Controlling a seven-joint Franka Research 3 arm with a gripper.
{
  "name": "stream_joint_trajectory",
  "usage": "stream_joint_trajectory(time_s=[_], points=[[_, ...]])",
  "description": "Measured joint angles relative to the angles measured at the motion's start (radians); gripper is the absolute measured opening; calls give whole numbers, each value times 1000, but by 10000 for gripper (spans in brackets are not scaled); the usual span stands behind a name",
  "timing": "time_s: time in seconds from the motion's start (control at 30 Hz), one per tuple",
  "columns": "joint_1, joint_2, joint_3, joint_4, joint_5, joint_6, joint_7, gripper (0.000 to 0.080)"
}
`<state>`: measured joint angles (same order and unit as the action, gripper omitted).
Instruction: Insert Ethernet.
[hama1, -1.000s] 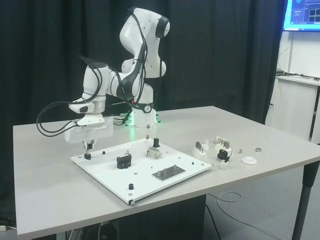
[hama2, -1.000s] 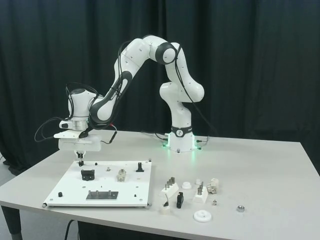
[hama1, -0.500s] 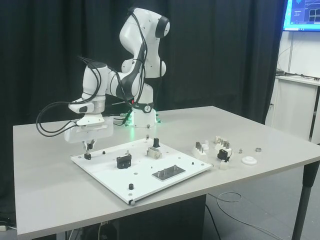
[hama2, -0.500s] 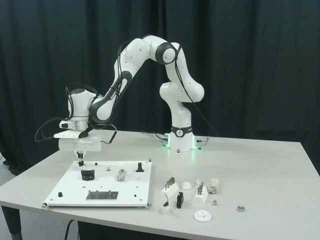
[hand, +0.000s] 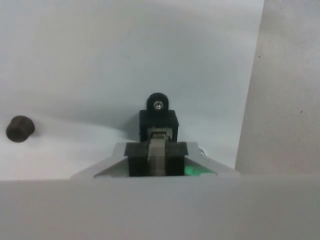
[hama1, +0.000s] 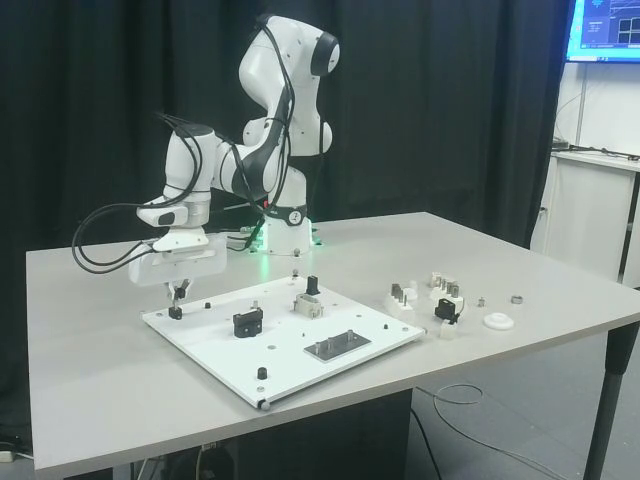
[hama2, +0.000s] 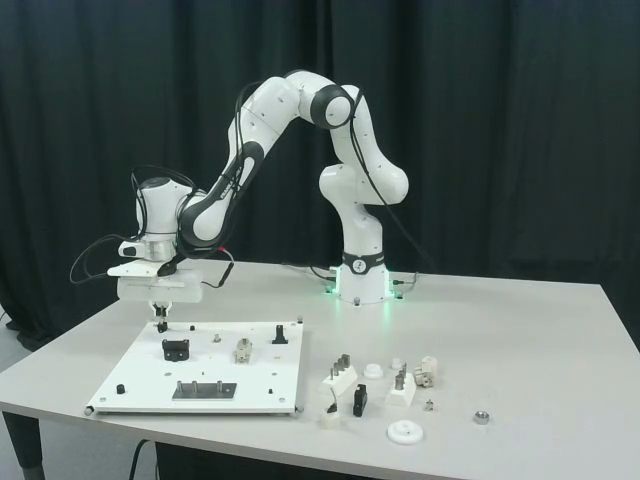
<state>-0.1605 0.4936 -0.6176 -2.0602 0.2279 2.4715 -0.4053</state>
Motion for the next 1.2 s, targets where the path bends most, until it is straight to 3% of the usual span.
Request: stream_joint_trajectory(time_s=[1.2], points=[[-1,0,1,2,15,-4,0,65]])
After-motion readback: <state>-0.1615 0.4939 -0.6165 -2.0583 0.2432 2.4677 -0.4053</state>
